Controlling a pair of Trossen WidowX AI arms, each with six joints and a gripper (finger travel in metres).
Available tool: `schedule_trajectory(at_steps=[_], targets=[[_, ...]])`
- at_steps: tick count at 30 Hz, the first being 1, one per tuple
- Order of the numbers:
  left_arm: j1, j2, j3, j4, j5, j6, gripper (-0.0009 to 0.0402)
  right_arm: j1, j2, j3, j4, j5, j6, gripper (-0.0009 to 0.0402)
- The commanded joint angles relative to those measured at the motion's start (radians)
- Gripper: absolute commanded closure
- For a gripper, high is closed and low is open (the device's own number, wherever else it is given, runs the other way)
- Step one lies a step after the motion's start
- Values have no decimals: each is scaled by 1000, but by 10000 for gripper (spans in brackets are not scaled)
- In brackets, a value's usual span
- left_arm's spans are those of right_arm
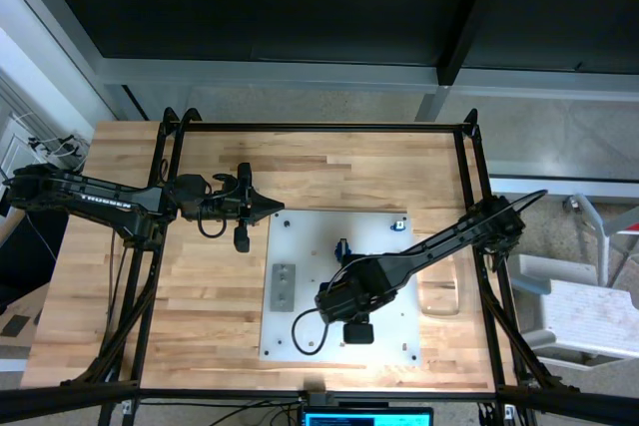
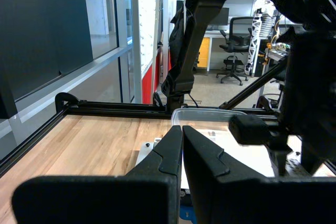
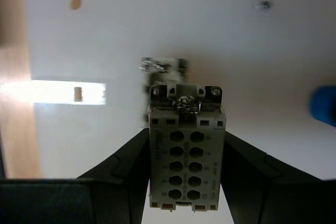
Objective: Remove the HAN10-E connector and place it in the container
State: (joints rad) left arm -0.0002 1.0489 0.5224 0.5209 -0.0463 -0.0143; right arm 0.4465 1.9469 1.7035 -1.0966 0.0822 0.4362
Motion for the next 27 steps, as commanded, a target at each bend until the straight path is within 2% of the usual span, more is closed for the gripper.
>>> schedule_trajectory(at_steps=[1, 20, 27], targets=[[0, 0, 0, 0, 0, 0, 393, 2, -59, -70, 24, 3, 13, 357], [0, 0, 0, 0, 0, 0, 393, 19, -356, -419, 59, 4, 141, 357], [0, 0, 0, 0, 0, 0, 393, 28, -467, -557, 66, 4, 227, 357]])
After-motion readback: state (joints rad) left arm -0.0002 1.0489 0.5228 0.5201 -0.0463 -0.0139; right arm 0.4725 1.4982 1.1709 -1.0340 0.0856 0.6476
